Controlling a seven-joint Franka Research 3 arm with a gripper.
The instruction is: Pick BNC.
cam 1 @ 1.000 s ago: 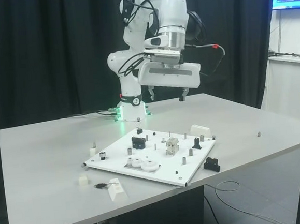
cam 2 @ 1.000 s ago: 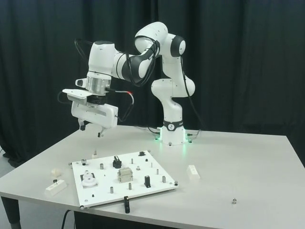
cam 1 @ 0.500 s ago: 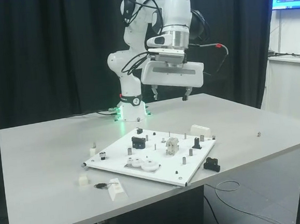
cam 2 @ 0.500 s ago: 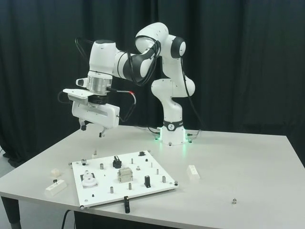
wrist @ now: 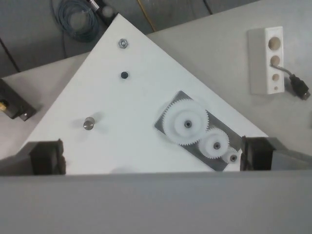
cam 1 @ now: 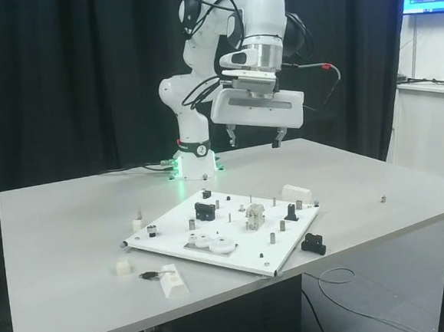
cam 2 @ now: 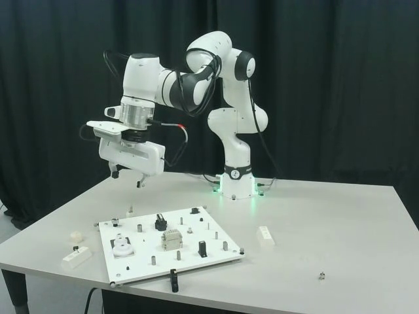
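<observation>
- The gripper (cam 1: 255,140) hangs high above the white board (cam 1: 292,230), well clear of every part on it. Its two fingers are spread wide with nothing between them.
- In the wrist view the fingertips (wrist: 46,157) frame the board's corner that carries the white gears (wrist: 187,123): three meshed wheels on a grey plate.
- On the board near that same corner are a short grey metal peg (wrist: 88,123), a small black stud (wrist: 124,75) and a nut (wrist: 123,43).
- BNC: I cannot tell which of the small parts it is. All the connectors and pegs sit low on the board or on the grey table (cam 1: 65,224) just beside it, and none is in the gripper.
- A white block with round holes (wrist: 265,61) lies on the table just off the board's gear edge, and a black plug on a cable (wrist: 300,90) lies against it.
- A black bracket (cam 1: 313,242) rests at the board's near edge, at the end away from the gears.
- Another white block (cam 1: 296,192) lies just beyond the board's far edge.
- The arm's base (cam 1: 193,157), lit green at its foot, stands behind the board.
</observation>
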